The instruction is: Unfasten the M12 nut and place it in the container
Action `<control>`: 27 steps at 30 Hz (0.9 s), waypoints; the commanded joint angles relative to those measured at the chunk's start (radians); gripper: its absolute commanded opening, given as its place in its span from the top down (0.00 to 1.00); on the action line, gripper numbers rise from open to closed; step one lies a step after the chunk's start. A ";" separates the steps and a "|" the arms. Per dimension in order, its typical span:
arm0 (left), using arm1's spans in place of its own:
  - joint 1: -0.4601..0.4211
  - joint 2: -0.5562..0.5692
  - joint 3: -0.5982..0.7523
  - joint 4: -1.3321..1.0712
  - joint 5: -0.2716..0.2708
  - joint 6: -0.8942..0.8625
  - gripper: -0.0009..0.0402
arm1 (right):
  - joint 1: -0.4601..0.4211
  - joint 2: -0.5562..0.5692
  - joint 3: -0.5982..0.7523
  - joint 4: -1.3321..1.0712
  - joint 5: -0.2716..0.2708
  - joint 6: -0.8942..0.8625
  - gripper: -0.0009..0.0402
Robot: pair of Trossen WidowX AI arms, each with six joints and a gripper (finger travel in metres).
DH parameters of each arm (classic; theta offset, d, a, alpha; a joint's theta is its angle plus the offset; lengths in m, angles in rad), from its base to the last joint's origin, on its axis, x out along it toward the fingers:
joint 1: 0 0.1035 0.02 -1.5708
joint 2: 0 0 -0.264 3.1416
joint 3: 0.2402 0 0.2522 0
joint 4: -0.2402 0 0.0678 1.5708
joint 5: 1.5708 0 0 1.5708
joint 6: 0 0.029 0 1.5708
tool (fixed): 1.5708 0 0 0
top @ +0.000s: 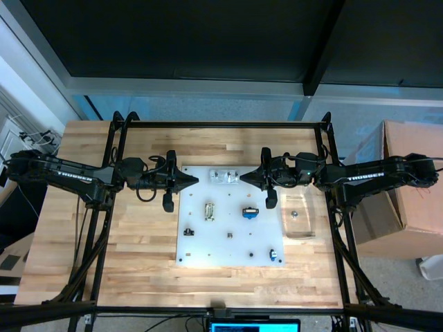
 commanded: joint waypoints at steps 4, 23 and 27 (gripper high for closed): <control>0.000 0.000 0.000 0.000 0.000 0.000 0.98 | 0.000 0.000 0.003 0.003 0.001 0.001 0.98; 0.000 0.000 0.000 0.000 0.000 0.000 0.98 | 0.000 0.002 0.003 -0.032 0.001 0.000 0.98; 0.000 0.000 0.000 0.000 0.000 0.000 0.98 | 0.000 0.003 0.003 -0.033 0.001 0.000 0.98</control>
